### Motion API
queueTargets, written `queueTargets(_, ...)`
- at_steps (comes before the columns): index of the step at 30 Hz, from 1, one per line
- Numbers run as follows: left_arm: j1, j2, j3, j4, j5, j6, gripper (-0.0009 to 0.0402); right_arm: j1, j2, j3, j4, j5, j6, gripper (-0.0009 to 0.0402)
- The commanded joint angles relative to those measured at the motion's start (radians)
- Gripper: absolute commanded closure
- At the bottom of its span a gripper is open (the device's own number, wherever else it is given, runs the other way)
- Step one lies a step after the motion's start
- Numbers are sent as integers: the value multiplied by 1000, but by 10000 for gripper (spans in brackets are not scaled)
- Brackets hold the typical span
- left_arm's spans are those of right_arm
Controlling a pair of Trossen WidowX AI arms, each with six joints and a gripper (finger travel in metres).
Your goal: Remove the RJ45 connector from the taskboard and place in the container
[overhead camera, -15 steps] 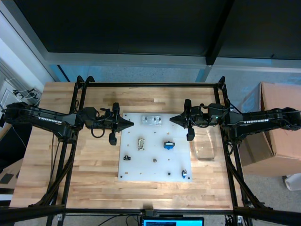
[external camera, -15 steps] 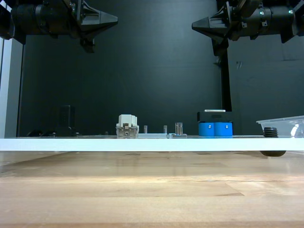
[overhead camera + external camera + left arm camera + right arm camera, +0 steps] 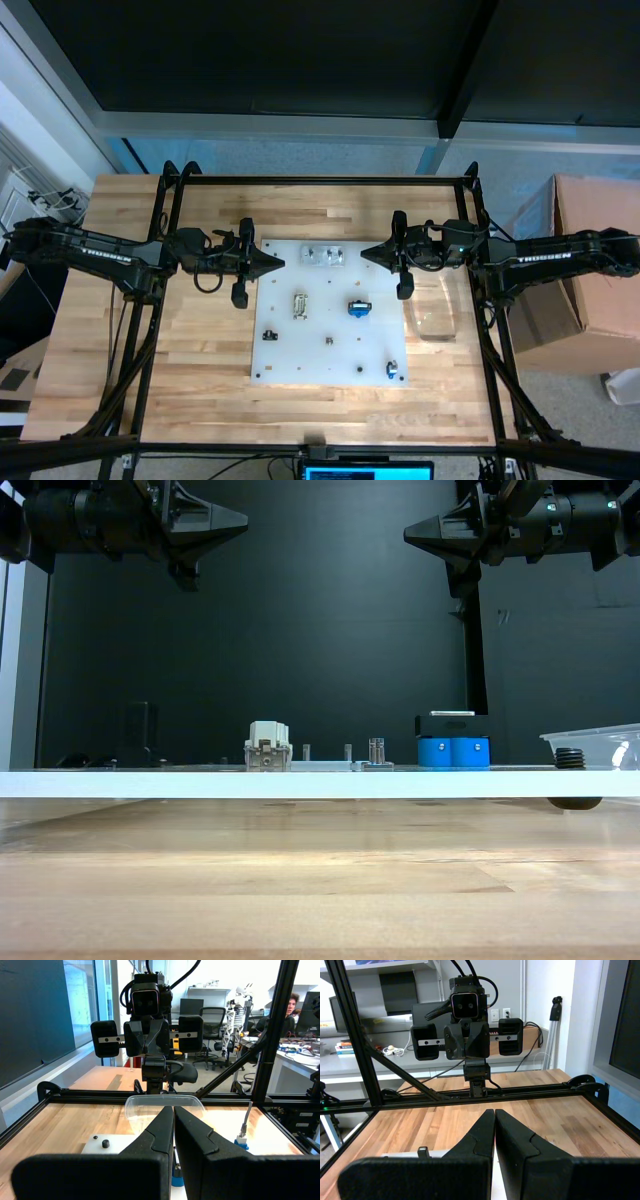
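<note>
Your left gripper [image 3: 274,262] hangs high above the table [image 3: 200,385], just off the board's [image 3: 282,362] left edge near its far corner, tip pointing inward. Its two fingers [image 3: 155,1132] are pressed together with only a hairline seam between them, and they carry nothing.

Your right gripper [image 3: 367,254] mirrors it across the board, level with the left one and pointing back at it, poised over the far right part of the board beside the container [image 3: 440,312]. Its fingers [image 3: 516,1135] meet the same way, closed tight on nothing.

From table height, you see both grippers well clear of everything on the board.

The RJ45 connector [image 3: 393,370] is in neither gripper. It stands upright in its blue seat near the board's near right corner, well apart from both tips. The left wrist camera shows it as a slim pale plug [image 3: 243,1127] rising from the blue block.

The clear container sits on the table just beside the board's right edge, below the right arm. How deep the plug sits in its seat you cannot tell.
</note>
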Motion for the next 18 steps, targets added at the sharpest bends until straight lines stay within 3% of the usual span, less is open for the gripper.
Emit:
queueTargets(1,0,0,0,0,0,0,393,0,0,0,0,0,0,393)
queueTargets(7,0,0,0,0,0,0,393,1,-7,9,-33,0,17,393)
queueTargets(12,0,0,0,0,0,0,393,5,-32,82,-306,-10,16,393)
queueTargets(16,0,0,0,0,0,0,393,19,-34,147,-504,-80,16,394)
queueTargets(18,0,0,0,0,0,0,393,49,-34,177,-600,-67,20,393)
